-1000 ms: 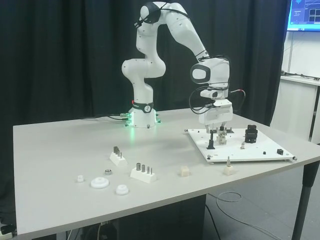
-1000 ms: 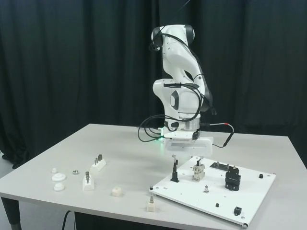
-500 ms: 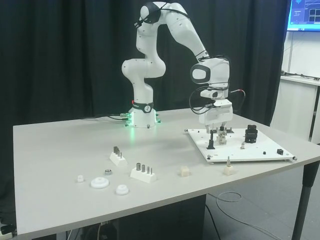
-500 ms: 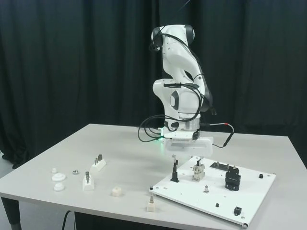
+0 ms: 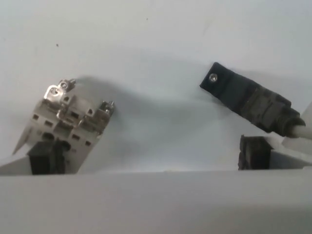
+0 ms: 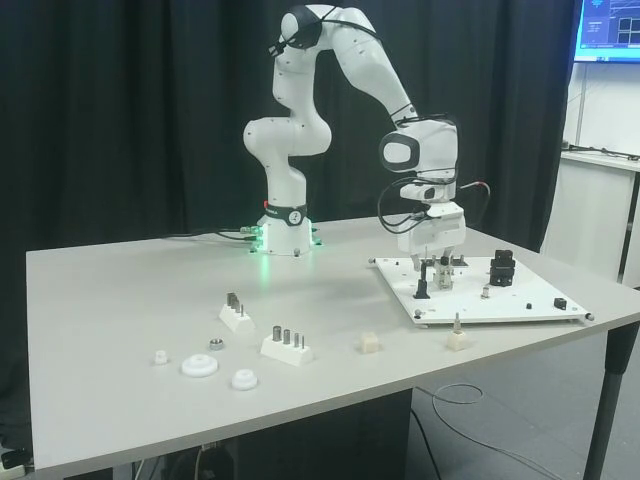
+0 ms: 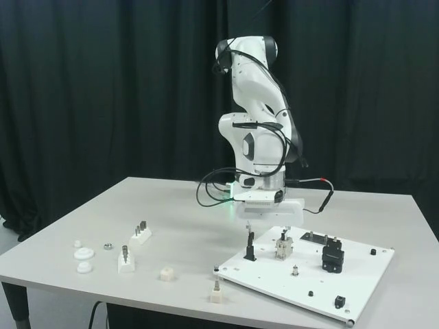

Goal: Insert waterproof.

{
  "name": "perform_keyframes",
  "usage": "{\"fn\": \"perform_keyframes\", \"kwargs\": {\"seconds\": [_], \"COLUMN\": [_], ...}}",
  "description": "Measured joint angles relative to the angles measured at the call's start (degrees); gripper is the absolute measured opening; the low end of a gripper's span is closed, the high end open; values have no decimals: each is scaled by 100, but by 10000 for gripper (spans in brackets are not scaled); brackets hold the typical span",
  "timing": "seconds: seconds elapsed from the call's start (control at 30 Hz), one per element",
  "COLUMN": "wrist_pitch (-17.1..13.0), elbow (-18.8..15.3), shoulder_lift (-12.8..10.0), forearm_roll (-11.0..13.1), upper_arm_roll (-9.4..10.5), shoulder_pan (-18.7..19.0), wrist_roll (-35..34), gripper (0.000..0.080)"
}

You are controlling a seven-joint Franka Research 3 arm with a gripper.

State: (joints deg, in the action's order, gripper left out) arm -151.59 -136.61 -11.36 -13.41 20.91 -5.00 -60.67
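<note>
The white arm (image 6: 330, 60) hangs its hand (image 6: 432, 262) low over the near end of the white board (image 7: 357, 284) on the grey table (image 6: 120, 300). Whether the hand is open or closed, or gripping anything, cannot be told from here. In the wrist view, the black waterproof connector (image 5: 248, 103) lies on the board, a white cable leaving one end, well apart from a white clip block (image 5: 68, 119) with metal tabs. Off the board sit white gears (image 6: 200, 367) and peg blocks (image 6: 287, 347).
</note>
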Motion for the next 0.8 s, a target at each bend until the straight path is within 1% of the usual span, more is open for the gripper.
{"fn": "perform_keyframes", "kwargs": {"seconds": [0.17,0.3,0.53,0.8], "wrist_pitch": [10,86,407,751], "elbow": [0,-1,1,6], "shoulder_lift": [17,50,164,321], "forearm_roll": [0,-1,2,26], "upper_arm_roll": [9,46,199,397], "shoulder_pan": [-1,14,30,30], "wrist_roll": [28,28,-14,-336], "gripper": [800,800,800,800]}}
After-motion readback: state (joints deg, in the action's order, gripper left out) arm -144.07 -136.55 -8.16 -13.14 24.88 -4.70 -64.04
